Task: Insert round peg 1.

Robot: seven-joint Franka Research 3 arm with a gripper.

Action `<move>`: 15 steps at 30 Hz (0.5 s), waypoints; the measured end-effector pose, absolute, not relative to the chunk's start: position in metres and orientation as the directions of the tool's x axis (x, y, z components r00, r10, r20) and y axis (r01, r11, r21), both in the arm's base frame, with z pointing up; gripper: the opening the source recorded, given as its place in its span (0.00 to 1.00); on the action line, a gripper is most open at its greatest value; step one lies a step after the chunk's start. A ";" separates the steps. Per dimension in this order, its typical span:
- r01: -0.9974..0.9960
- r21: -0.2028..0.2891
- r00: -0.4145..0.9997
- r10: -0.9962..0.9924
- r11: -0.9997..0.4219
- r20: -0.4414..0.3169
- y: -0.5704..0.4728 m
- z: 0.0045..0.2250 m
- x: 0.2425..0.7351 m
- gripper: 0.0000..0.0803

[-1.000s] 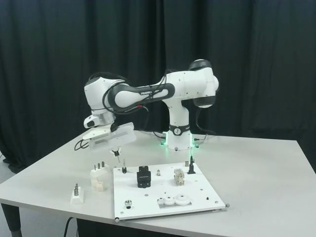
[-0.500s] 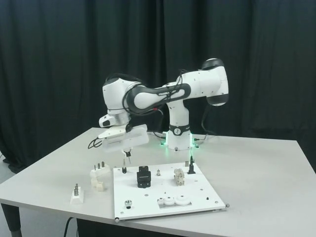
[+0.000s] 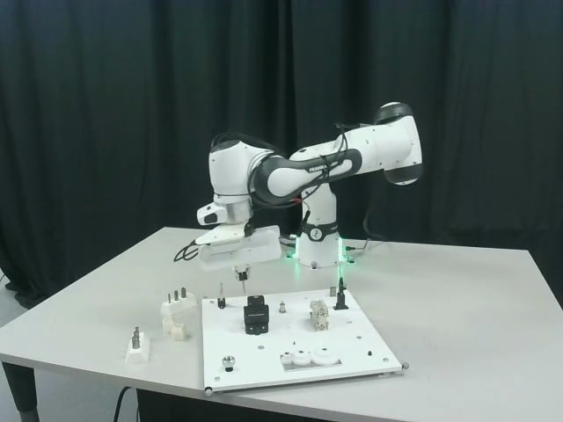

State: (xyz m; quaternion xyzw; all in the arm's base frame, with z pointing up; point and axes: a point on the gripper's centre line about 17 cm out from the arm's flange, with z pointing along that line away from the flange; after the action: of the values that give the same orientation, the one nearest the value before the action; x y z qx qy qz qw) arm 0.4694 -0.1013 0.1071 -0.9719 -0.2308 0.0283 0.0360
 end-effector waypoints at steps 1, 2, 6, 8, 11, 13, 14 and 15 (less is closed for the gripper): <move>0.442 -0.081 0.894 0.446 -0.893 -0.038 -0.100 0.106 0.468 0.02; 0.438 -0.079 0.896 0.442 -0.895 -0.038 -0.098 0.106 0.467 0.02; 0.427 -0.077 0.902 0.431 -0.901 -0.037 -0.092 0.102 0.461 0.02; 0.420 -0.079 0.905 0.424 -0.904 -0.038 -0.090 0.100 0.457 0.02; 0.412 -0.083 0.909 0.416 -0.907 -0.038 -0.086 0.097 0.452 0.02; 0.406 -0.088 0.911 0.410 -0.910 -0.036 -0.083 0.094 0.449 0.02; 0.403 -0.090 0.913 0.407 -0.911 -0.035 -0.082 0.093 0.447 0.02; 0.400 -0.093 0.914 0.404 -0.912 -0.033 -0.081 0.092 0.446 0.02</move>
State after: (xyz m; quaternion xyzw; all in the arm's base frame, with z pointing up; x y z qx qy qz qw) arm 0.4456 -0.0806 0.0923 -0.9774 -0.2058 0.0257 0.0421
